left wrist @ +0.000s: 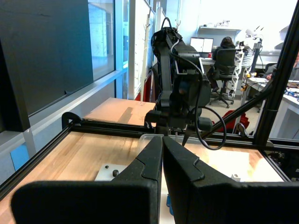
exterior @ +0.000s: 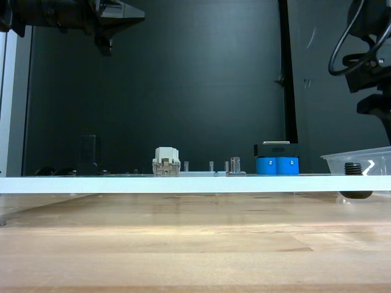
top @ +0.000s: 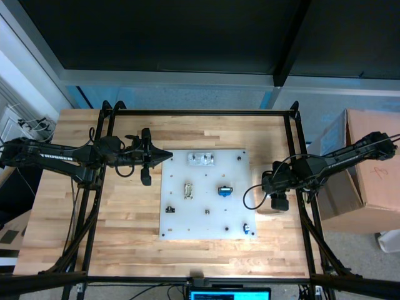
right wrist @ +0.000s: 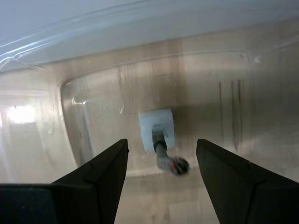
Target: Pick the RJ45 connector and install on the taskboard
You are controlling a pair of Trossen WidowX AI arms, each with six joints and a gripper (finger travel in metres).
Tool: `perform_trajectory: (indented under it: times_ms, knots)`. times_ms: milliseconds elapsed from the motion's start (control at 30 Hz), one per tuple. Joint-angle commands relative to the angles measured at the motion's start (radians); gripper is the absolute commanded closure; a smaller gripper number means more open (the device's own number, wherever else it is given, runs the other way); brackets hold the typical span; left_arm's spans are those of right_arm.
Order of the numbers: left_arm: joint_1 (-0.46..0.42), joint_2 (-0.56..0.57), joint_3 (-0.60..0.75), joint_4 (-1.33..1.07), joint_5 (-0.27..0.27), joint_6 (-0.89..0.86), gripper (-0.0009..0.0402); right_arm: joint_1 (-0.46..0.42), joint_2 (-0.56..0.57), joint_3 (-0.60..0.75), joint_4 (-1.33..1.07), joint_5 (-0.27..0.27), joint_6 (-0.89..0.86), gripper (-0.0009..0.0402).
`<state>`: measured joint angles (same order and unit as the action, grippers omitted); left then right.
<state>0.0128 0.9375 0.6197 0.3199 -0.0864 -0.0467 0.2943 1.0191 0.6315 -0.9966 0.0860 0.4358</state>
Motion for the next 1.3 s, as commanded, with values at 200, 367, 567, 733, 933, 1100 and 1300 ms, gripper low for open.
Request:
perform_trajectory:
  times_ms: [200, 367, 567, 733, 933, 1100, 1300]
  knots:
    - [0.000, 0.000, 0.000, 0.000, 0.000, 0.000, 0.0393, 0.003, 0.011, -0.035, 0.049, 0.000, -0.057, 0.0190]
    - [0.000, 0.000, 0.000, 0.000, 0.000, 0.000, 0.0393, 0.005, 0.011, -0.047, 0.073, 0.000, -0.087, 0.0190]
    - [0.000, 0.000, 0.000, 0.000, 0.000, 0.000, 0.0393, 0.006, 0.017, -0.053, 0.075, 0.000, -0.087, 0.0203]
    - [0.000, 0.000, 0.000, 0.000, 0.000, 0.000, 0.0393, 0.006, 0.017, -0.053, 0.073, 0.000, -0.087, 0.0256]
    - [0.000, 0.000, 0.000, 0.000, 0.000, 0.000, 0.0393, 0.007, 0.017, -0.053, 0.073, 0.000, -0.087, 0.0326]
    - [0.000, 0.000, 0.000, 0.000, 0.000, 0.000, 0.0393, 0.007, 0.017, -0.053, 0.072, -0.004, -0.087, 0.0380]
    - [0.000, 0.000, 0.000, 0.000, 0.000, 0.000, 0.0393, 0.007, 0.017, -0.051, 0.072, -0.004, -0.087, 0.0387]
